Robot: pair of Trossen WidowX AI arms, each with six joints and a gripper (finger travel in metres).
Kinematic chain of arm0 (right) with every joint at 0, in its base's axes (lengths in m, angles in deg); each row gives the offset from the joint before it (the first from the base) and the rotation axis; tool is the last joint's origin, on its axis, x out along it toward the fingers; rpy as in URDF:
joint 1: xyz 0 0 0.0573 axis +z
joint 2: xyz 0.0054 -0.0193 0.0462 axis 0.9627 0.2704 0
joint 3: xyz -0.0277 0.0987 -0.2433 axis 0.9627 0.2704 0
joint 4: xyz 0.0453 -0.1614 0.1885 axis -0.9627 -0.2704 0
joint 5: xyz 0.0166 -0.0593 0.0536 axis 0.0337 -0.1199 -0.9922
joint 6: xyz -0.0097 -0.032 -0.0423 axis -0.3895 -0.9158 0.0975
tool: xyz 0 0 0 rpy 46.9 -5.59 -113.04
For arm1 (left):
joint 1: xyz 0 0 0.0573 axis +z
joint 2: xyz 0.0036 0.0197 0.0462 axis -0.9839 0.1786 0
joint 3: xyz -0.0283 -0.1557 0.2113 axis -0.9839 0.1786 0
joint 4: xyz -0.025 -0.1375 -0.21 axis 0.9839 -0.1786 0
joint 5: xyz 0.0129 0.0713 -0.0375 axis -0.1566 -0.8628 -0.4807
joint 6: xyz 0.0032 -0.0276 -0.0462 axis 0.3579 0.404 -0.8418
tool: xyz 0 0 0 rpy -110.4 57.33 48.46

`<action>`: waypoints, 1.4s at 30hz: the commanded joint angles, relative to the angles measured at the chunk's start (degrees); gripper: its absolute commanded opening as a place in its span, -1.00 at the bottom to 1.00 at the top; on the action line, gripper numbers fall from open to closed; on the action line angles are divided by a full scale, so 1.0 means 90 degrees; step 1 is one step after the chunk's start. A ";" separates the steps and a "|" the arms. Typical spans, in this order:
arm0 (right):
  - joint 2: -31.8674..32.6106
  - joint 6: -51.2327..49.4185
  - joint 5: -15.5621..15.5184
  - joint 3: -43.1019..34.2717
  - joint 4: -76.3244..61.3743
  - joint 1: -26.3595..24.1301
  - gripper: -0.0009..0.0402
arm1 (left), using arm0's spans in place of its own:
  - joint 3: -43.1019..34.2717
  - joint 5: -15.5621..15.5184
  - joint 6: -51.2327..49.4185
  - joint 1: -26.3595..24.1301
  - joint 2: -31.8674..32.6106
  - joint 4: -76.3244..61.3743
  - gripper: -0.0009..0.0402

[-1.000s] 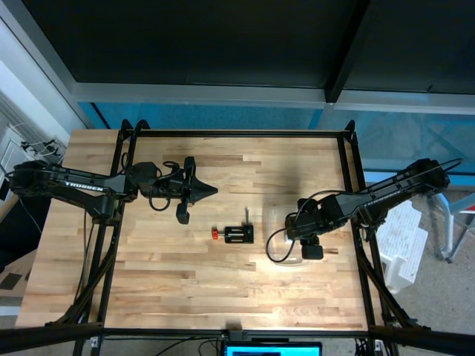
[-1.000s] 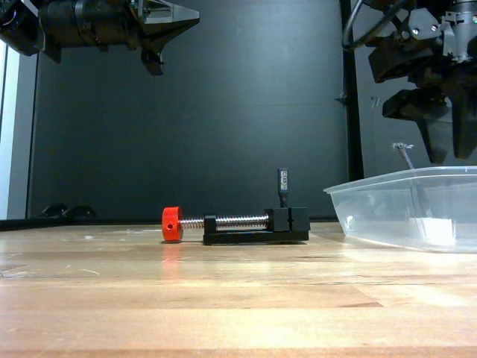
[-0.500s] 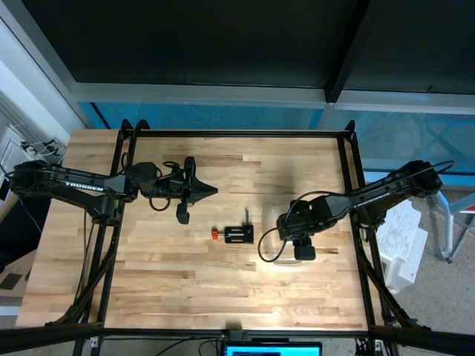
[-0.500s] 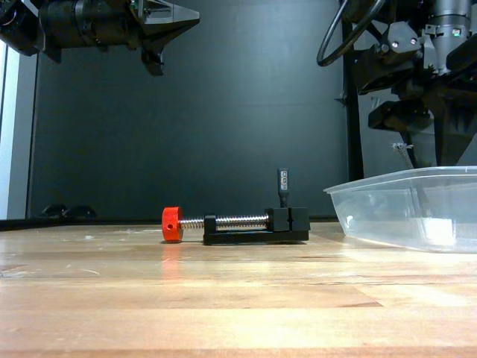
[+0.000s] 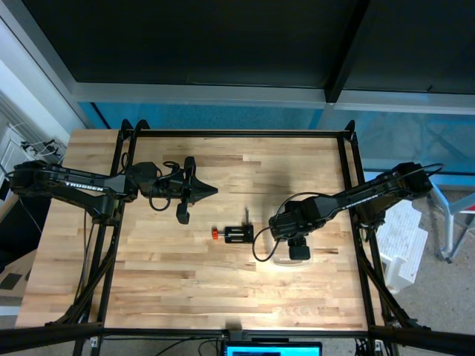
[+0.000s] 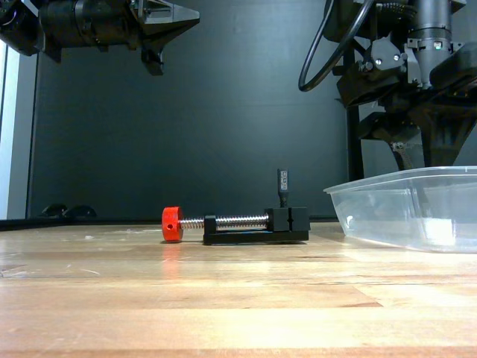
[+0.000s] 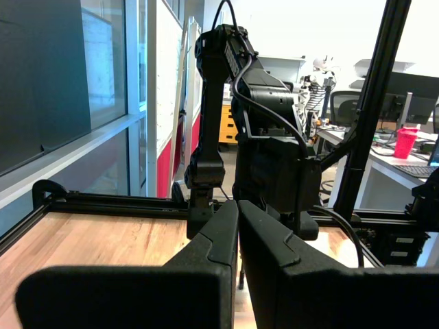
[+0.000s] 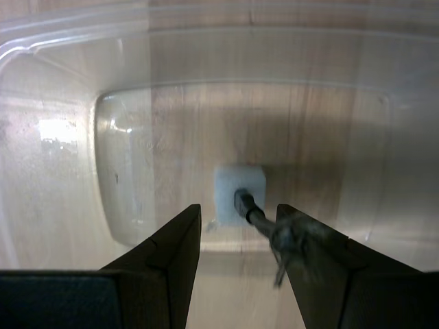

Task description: Pick the usb-c connector and install on the hub

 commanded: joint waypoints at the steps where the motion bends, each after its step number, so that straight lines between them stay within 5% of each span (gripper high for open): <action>1: 0.0019 -0.0015 0.0000 0.0034 0.0097 -0.0019 -0.22 | 0.0000 0.0000 0.0002 0.0002 0.0000 0.0000 -0.96; 15: 0.0019 0.0056 -0.0036 0.0359 0.0510 -0.0022 -0.42 | 0.0000 0.0000 0.0002 0.0002 0.0000 0.0002 -0.96; 28: -0.0002 0.0056 -0.0034 0.0359 0.0425 -0.0024 -0.97 | 0.0000 0.0000 0.0002 0.0000 0.0000 0.0002 -0.96; 42: -0.0194 0.0066 -0.0017 0.0216 0.0138 -0.0024 -0.96 | 0.0000 0.0000 0.0002 0.0002 0.0000 0.0002 -0.96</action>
